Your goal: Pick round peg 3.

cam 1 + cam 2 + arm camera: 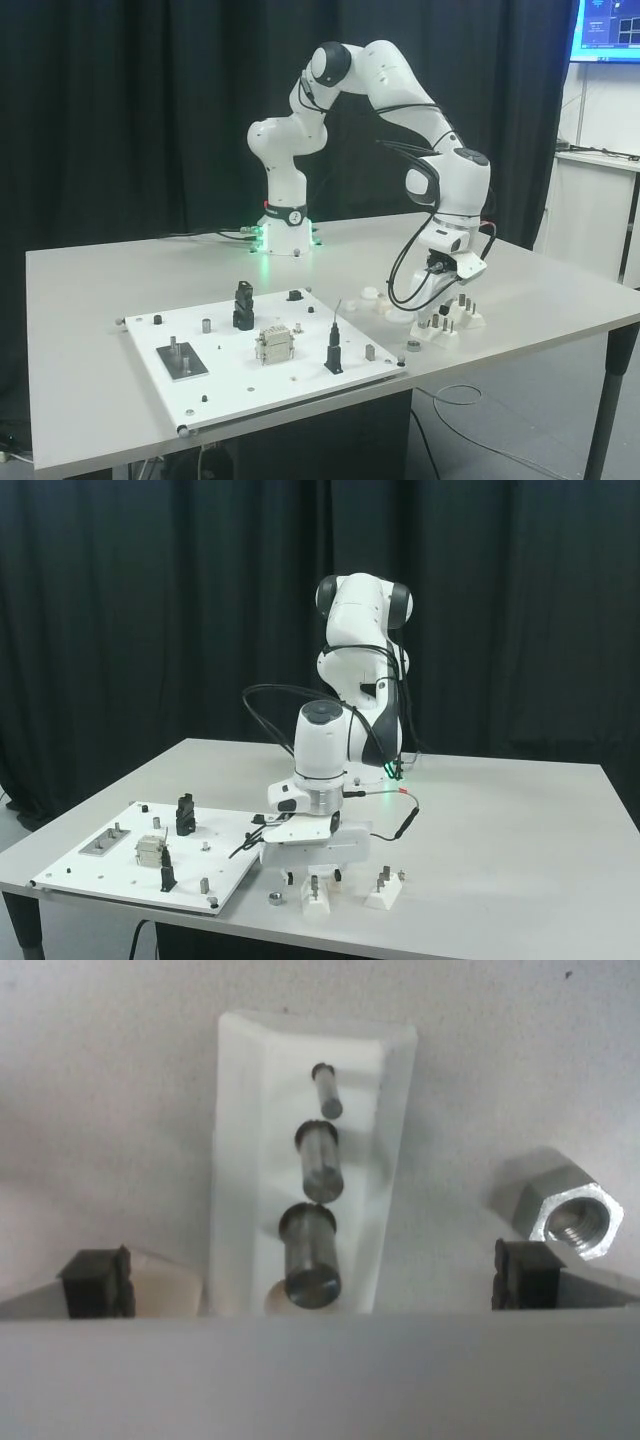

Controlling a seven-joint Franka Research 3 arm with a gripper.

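White robot arm's gripper (310,1278) hovers open above a white peg holder (245,1160) holding 3 upright round pegs (320,1160); hex nut (570,1218) nearby.

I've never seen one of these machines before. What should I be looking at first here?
The white arm bends over from its base at the back of the grey table, its tool open over a white holder near the front edge. In that holder stand three round pegs in a row, of different sizes; the biggest lies between the black fingertips. A metal nut lies beside the holder.
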